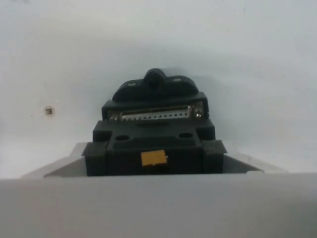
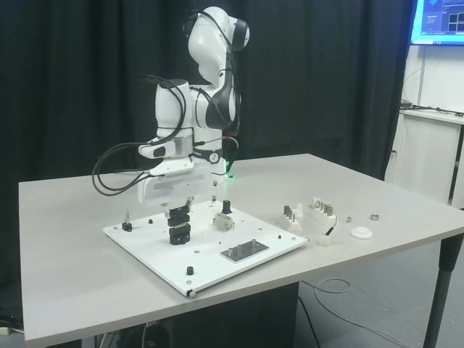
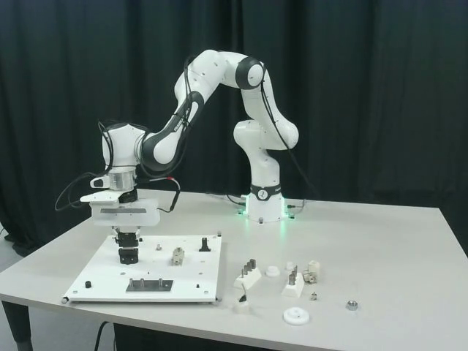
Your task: Insert D-SUB.
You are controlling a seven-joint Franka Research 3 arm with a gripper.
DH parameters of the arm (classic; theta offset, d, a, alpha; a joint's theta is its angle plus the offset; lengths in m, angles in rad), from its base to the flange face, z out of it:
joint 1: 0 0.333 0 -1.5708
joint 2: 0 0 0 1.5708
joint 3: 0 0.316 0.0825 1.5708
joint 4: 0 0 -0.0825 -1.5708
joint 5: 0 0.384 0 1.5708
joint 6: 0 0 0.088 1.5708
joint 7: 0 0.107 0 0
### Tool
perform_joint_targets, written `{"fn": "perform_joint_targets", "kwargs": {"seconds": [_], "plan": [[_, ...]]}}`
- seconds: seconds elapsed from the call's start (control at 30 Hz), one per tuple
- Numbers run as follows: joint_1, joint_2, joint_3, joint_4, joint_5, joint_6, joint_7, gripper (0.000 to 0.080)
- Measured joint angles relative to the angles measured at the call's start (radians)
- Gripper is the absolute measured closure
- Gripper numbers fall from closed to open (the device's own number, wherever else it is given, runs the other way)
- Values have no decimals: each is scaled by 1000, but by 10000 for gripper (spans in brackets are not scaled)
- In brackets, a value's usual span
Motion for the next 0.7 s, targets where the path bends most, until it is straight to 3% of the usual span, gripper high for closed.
{"fn": "perform_joint_targets", "kwargs": {"seconds": [0.3, 0.7], "plan": [[0, 0, -13, 9, 29, -33, 7, 417], [1, 0, -14, 13, 56, -35, 12, 417]]}}
